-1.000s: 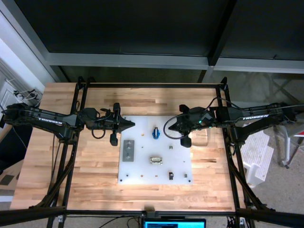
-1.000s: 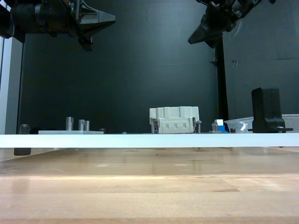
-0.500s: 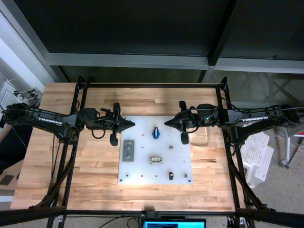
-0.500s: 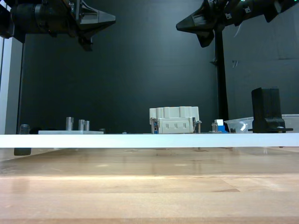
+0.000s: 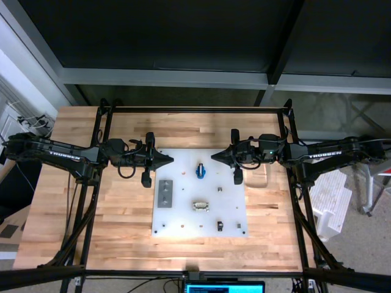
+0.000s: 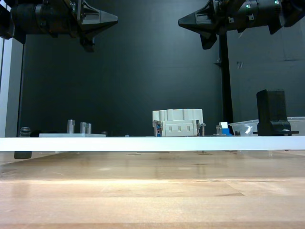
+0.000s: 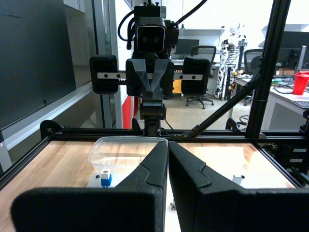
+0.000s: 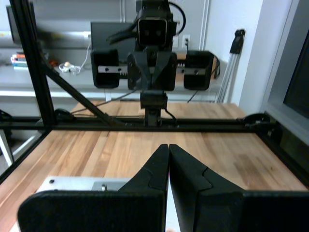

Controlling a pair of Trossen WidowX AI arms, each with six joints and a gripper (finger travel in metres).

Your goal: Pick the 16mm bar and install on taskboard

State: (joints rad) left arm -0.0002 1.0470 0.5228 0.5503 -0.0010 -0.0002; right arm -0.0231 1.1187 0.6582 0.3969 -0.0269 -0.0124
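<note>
both claws hang high over the taskboard, tips facing each other. the left claw is clenched tight with nothing in it, and so is the right claw. no claw is near any part.

the bar is so tiny that i cannot pick it out for sure. small grey posts stand up where the grey block is. i cannot tell if one of them is the bar.

i think the job now is to find the bar and go get it. to do it well, a claw should spread wide first and come straight down over the bar. it should pinch the bar in the middle so it stays upright. then it should line it up over its spot on the taskboard and push down softly.

the left arm and the right arm each say "trossen". i can read no other words.
</note>
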